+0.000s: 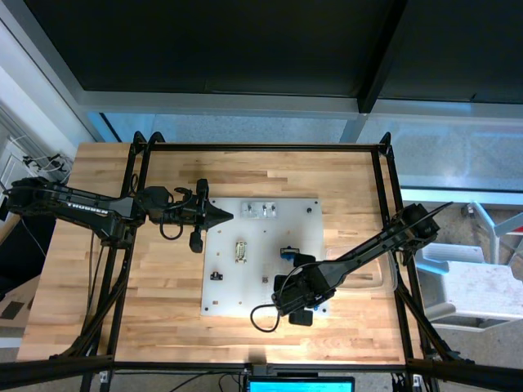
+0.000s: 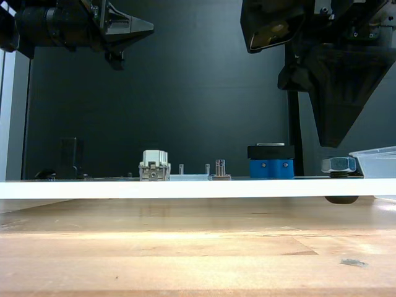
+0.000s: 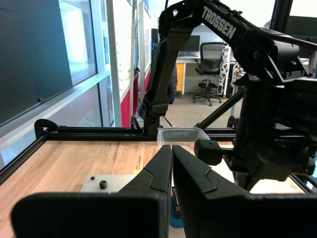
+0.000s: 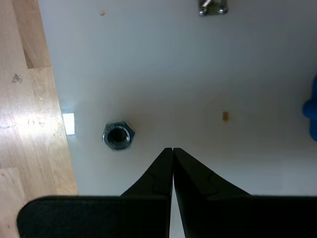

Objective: Pick the M12 fastener and fasten on the M12 threads

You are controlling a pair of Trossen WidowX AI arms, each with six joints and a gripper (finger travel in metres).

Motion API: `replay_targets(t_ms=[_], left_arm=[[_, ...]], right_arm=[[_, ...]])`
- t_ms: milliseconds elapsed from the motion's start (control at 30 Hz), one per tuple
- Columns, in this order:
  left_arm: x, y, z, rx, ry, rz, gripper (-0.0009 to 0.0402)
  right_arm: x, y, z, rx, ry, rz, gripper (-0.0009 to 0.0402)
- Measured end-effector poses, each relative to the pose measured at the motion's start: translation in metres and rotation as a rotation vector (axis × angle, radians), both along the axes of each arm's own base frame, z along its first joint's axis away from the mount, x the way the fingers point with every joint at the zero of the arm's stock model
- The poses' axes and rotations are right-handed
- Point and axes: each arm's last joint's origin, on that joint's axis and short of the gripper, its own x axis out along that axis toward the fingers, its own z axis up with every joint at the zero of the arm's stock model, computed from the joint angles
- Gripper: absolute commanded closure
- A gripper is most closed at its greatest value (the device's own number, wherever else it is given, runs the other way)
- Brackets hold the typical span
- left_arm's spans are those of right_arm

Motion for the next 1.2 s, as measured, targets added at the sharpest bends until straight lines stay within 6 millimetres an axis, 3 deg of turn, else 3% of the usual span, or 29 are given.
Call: replay_targets(t_ms=[533,767,1200], left_arm=[[0.000,0.000,0.000,0.000,0.000,0.000,0.0393],[0.000,0.000,0.000,0.000,0.000,0.000,0.0393],[0.000,0.000,0.000,0.000,0.000,0.000,0.0393]], right_arm=[[0.006,0.007,-0.017,0.068,0.007,0.010,0.0393],[0.000,0.012,-0.007,0.279,0.112,0.068,0.0393],[-0.001,0.005,0.005,0.145,0.020,0.022,0.0393]])
